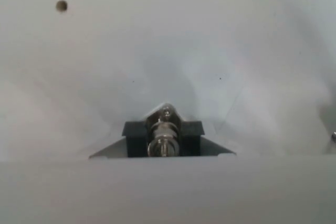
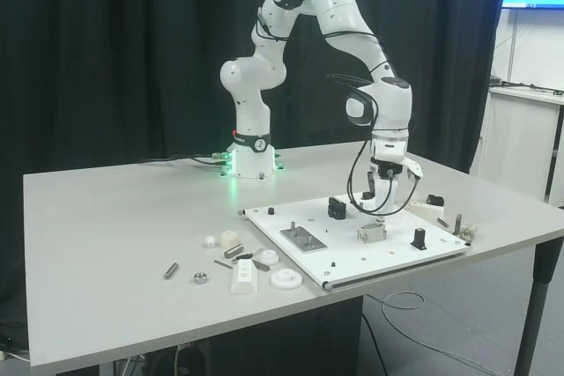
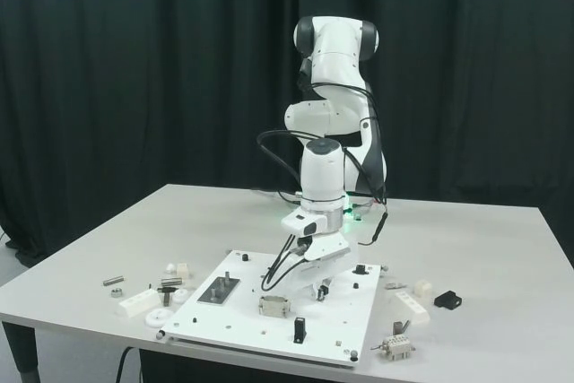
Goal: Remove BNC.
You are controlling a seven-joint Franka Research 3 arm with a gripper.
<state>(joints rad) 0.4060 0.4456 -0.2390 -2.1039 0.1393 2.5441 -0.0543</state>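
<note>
The BNC connector (image 1: 164, 139) is a small metal plug on a black mount (image 1: 135, 139), standing on the white board (image 1: 168, 51) in the wrist view. My gripper (image 2: 385, 193) (image 3: 319, 288) hangs tilted just above the middle of the white board (image 2: 388, 257) (image 3: 242, 320), with cables looping beside it. A small black upright bracket (image 2: 419, 237) (image 3: 300, 329) stands near the board's front edge, a short way from the gripper; I cannot tell for sure that it is the BNC mount. Nothing appears to be held.
On the board are a grey metal plate (image 2: 302, 237) (image 3: 219, 289), a boxy connector (image 2: 371, 233) (image 3: 273, 306) and a black knob block (image 2: 336, 209) (image 3: 360, 269). Loose white and metal parts (image 2: 242, 266) (image 3: 148, 298) lie beside the board. More parts (image 2: 436, 204) (image 3: 446, 299) lie on its other side.
</note>
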